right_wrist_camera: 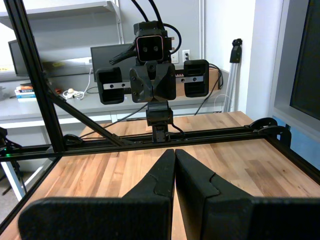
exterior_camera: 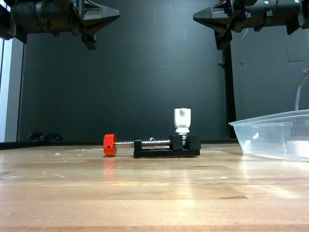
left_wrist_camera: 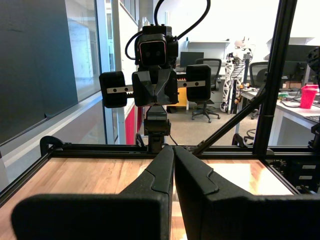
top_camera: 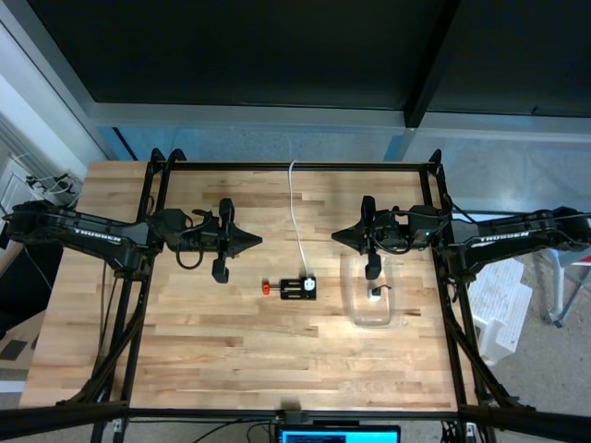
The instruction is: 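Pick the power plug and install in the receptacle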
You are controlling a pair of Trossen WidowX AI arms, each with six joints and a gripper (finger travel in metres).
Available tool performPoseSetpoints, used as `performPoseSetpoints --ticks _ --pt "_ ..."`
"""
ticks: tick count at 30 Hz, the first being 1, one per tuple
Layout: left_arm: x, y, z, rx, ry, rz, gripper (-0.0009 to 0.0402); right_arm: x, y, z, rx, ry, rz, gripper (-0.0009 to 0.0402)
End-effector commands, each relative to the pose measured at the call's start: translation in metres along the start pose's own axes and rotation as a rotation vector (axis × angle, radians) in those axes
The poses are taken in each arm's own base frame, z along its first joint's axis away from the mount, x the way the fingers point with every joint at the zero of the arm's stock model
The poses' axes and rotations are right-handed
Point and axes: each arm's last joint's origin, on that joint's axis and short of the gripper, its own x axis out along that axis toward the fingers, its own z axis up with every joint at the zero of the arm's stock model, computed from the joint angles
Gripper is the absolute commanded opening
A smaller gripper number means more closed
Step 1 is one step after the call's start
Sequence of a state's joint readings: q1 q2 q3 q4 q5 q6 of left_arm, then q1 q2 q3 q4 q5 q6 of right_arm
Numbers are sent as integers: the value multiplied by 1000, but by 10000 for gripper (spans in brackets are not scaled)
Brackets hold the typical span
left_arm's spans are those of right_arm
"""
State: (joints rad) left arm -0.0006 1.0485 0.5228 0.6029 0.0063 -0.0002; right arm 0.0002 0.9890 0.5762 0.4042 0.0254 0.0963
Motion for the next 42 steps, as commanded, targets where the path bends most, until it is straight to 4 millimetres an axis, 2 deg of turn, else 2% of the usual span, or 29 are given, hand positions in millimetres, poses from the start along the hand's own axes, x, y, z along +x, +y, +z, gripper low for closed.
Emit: performPoseSetpoints --ticks 1,13,18,29,42 --pt "0 0 0 0 1 0 0 0 0 0 0 -1 0 0" --pt "0 0 0 0 0 0 0 0 0 1 1 -3 1 0" --pt "0 0 0 0 0 0 0 -8 2 12 2 1 33 0" --pt "0 0 0 0 0 0 0 -41 12 35 -6 373 39 0" --pt "0 0 0 0 1 0 0 -72 27 37 -22 754 77 0"
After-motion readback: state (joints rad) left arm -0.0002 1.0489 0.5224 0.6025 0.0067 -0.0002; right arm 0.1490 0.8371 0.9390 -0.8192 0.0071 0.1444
